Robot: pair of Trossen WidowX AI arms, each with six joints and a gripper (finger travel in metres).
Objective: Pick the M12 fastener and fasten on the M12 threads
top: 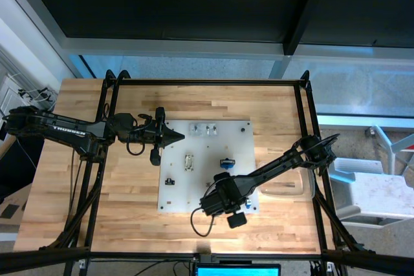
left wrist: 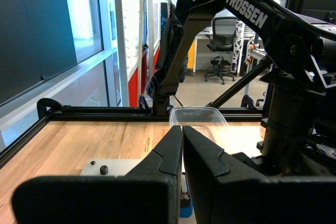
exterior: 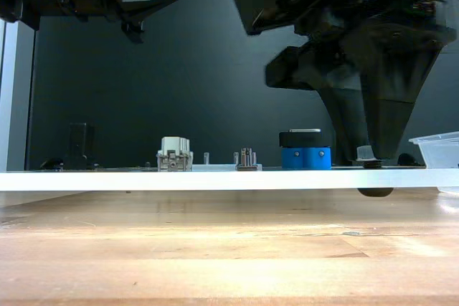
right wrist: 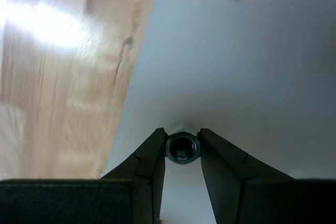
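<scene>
The small silver nut (right wrist: 182, 148) is pinched between my right gripper's (right wrist: 181, 136) fingertips, its threaded hole facing the camera over the white board (right wrist: 252, 51). In the low view the right gripper (exterior: 373, 157) points straight down at the board's near right. The nut (exterior: 366, 153) sits at the top of the short dark stud (exterior: 373, 165). I cannot tell whether it has caught the threads. My left gripper (top: 180, 137) hovers shut and empty above the board's far left edge, far from the nut.
On the white board (top: 194, 192) stand a blue-and-black part (top: 227, 163), a grey connector (top: 189, 161) and small posts at the far side. A clear container (top: 284, 189) lies off the board's right edge, under the right arm.
</scene>
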